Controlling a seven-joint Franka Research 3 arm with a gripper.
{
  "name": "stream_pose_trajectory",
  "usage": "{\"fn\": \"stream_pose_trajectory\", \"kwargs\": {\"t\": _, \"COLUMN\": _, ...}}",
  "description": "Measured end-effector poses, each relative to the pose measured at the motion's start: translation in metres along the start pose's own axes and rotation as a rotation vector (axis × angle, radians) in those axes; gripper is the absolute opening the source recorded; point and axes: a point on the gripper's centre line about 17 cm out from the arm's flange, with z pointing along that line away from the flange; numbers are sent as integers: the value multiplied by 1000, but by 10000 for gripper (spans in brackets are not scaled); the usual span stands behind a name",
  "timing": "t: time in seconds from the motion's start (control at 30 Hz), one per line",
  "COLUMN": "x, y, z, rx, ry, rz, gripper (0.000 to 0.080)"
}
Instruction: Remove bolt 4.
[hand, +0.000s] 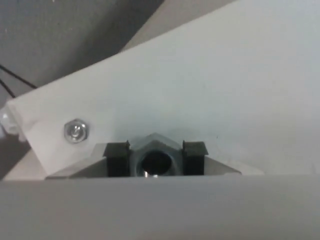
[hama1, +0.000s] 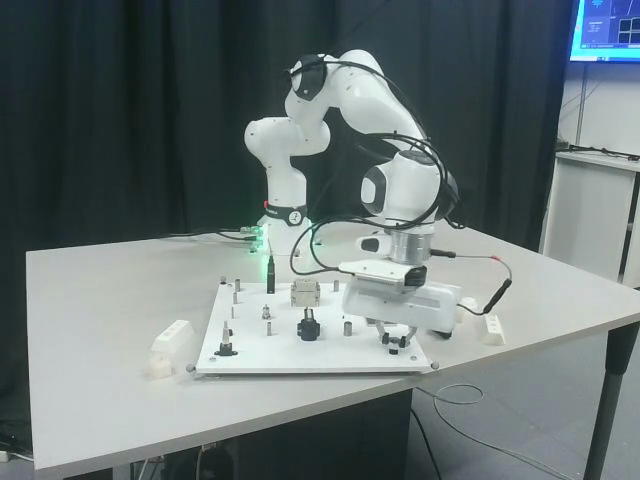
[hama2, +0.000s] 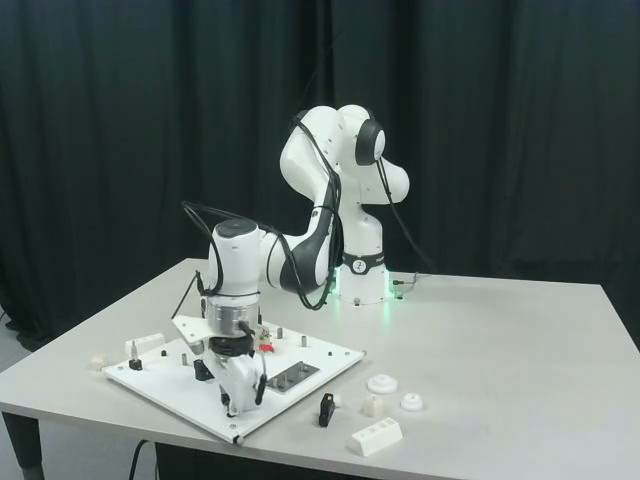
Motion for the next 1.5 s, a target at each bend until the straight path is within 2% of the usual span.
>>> {"fn": "stream_pose_trajectory", "kwargs": {"t": 0.37, "x": 0, "y": 0, "z": 0, "rx": 1, "ry": 0, "rz": -258, "gripper": 225}}
{"fn": "stream_pose_trajectory", "kwargs": {"t": 1.0, "x": 1, "y": -1, "z": -4, "rx": 11, "ry": 3, "rz": -858, "gripper": 225}}
{"fn": "stream_pose_trajectory", "kwargs": {"t": 1.2, "x": 4, "y": 1, "z": -5, "rx": 27, "ry": 3, "rz": -939, "gripper": 225}}
{"fn": "stream_pose_trajectory", "kwargs": {"t": 1.5, "x": 7, "y": 2, "z": -9, "rx": 58, "ry": 9, "rz": -984, "gripper": 225}}
